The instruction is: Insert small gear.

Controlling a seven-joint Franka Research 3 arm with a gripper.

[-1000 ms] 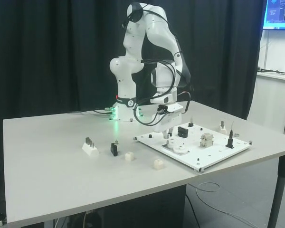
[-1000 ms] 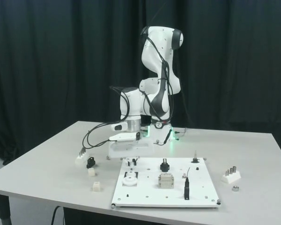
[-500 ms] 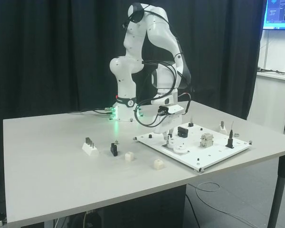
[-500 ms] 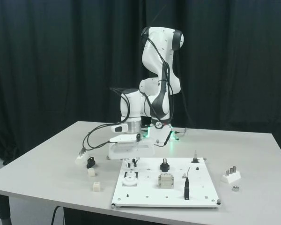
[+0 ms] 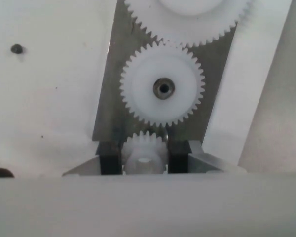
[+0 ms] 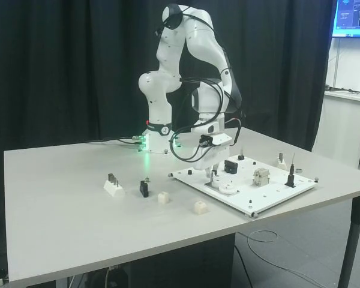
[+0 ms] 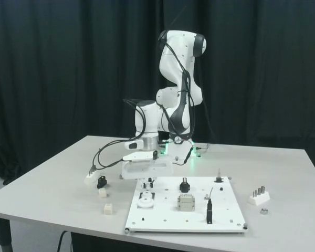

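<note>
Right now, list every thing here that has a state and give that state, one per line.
Small gear: held between the fingers, teeth next to the middle gear's.
Middle gear: seated on its post, meshed with the large gear.
Large gear: lying flat on the plate.
Gripper: shut on the small gear, low over the white board.

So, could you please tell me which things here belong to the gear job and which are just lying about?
Part of the job:
- small gear, held in the claw
- middle gear and big gear already on the grey plate
- white board

Lying about:
- two white blocks
- black clip
- pin holder
</note>
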